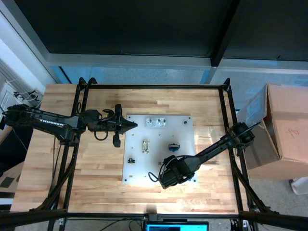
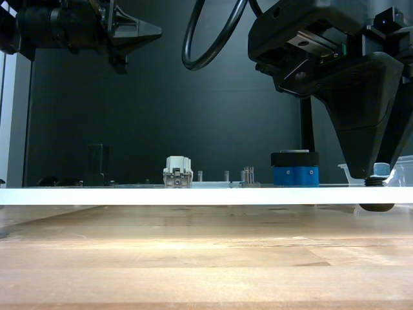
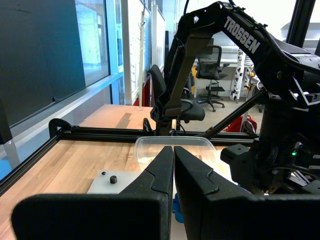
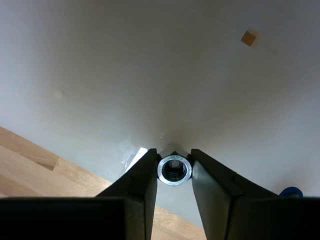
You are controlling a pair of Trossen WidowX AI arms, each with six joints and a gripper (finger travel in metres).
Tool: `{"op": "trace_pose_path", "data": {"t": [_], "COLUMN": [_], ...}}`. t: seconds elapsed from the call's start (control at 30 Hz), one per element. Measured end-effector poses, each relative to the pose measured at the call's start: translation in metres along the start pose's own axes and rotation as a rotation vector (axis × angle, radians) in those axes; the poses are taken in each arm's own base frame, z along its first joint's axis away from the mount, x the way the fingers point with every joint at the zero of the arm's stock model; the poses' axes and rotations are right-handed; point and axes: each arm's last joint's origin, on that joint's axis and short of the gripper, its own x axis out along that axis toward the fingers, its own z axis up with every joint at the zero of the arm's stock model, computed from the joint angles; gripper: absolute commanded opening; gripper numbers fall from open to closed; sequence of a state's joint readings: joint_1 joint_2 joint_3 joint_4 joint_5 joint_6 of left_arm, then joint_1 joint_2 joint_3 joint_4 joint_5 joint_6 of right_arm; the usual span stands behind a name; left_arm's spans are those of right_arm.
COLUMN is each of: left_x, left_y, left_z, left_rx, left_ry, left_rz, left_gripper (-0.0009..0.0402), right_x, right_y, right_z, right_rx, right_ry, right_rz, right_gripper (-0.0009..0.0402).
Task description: Unfasten the M12 nut and place it in the container
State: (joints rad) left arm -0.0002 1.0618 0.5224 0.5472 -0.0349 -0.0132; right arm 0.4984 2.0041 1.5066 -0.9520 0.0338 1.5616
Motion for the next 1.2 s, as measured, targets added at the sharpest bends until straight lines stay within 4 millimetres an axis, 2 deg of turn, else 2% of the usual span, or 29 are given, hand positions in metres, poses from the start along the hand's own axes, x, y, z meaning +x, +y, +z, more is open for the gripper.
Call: {"op": "trace_pose_path", "data": {"t": [0.17, 0.37, 0.7, 0.93, 1.1, 1.2], "left_x": [0.0, 0.0, 0.0, 0.0, 0.0, 0.0], "left_y": [0.0, 0.0, 0.0, 0.0, 0.0, 0.0], "left_z": [0.0, 0.0, 0.0, 0.0, 0.0, 0.0], "left_rx": [0.0, 0.0, 0.0, 0.0, 0.0, 0.0], "left_ry": [0.0, 0.0, 0.0, 0.0, 0.0, 0.0], "left_rz": [0.0, 0.0, 0.0, 0.0, 0.0, 0.0], "left_gripper": [0.0, 0.0, 0.0, 0.0, 0.0, 0.0], "right_x": [-0.002, -0.016, -0.058, -0.092, -0.098, -0.099], "right_y": [0.0, -0.002, -0.021, -0.048, -0.081, -0.106], "right_z": [0.0, 0.001, 0.01, 0.021, 0.025, 0.027], "right_rx": [-0.007, -0.029, -0.076, -0.18, -0.299, -0.449], "right_ry": [0.0, -0.011, -0.058, -0.065, -0.069, -0.071], "right_rz": [0.009, 0.041, 0.048, 0.03, 0.022, 0.009], "right_gripper": [0.003, 0.0023, 0.0031, 0.0031, 0.0031, 0.0032]}}
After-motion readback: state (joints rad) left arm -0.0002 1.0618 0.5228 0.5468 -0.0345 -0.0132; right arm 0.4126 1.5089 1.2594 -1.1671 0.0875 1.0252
